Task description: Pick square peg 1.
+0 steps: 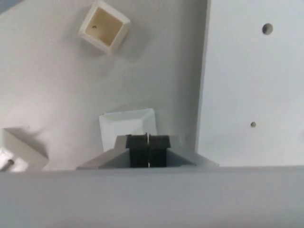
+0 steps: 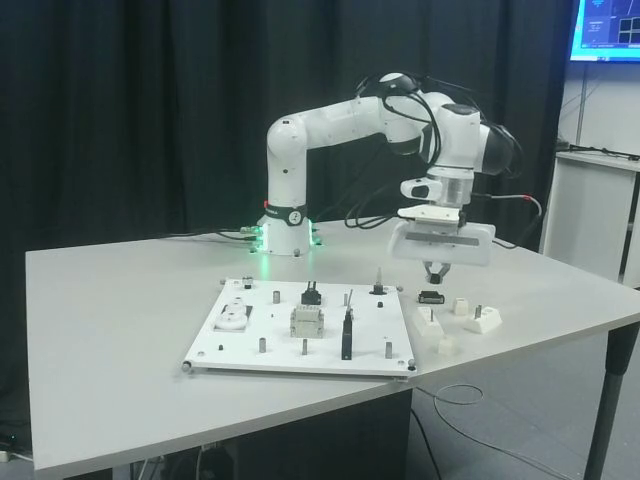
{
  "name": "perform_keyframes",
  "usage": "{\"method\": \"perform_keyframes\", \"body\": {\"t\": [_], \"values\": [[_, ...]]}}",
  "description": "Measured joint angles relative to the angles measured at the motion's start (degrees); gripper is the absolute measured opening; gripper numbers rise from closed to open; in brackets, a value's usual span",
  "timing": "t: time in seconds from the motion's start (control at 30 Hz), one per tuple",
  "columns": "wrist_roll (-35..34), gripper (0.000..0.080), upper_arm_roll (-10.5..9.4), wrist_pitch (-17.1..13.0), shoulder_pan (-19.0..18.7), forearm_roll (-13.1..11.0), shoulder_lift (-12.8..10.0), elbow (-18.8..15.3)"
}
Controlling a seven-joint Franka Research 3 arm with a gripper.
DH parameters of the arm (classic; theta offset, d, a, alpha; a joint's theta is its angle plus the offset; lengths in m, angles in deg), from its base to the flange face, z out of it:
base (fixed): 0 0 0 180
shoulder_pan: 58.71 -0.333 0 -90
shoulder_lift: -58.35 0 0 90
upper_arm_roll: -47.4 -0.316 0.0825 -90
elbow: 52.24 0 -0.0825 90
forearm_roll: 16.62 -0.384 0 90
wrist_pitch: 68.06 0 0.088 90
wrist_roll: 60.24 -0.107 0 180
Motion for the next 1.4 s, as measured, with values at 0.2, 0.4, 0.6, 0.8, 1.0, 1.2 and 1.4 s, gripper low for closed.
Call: {"method": "perform_keyframes", "body": {"t": [0.2, 0.4, 0.6, 0.8, 1.0, 1.2, 1.4], "values": [[0.0, 0.0001, 0.11, 0.0, 0.2, 0.0, 0.1, 0.2], [0.0, 0.0001, 0.13, 0.0, 0.5, 0.0, 0.1, 0.5], [0.0, 0.0098, 0.23, 0.1, 0.8, 0.0, 0.2, 0.8], [-0.2, 0.0395, 0.38, 0.3, 1.1, 0.0, 0.2, 1.1], [-0.7, 0.0776, 0.67, 0.8, 1.1, 0.0, 0.3, 1.4], [-0.9, 0.0795, 0.73, 1.6, 1.1, -0.1, 0.5, 1.8], [-1.5, 0.0795, 0.71, 3.1, 0.9, -0.3, 0.5, 2.4]]}}
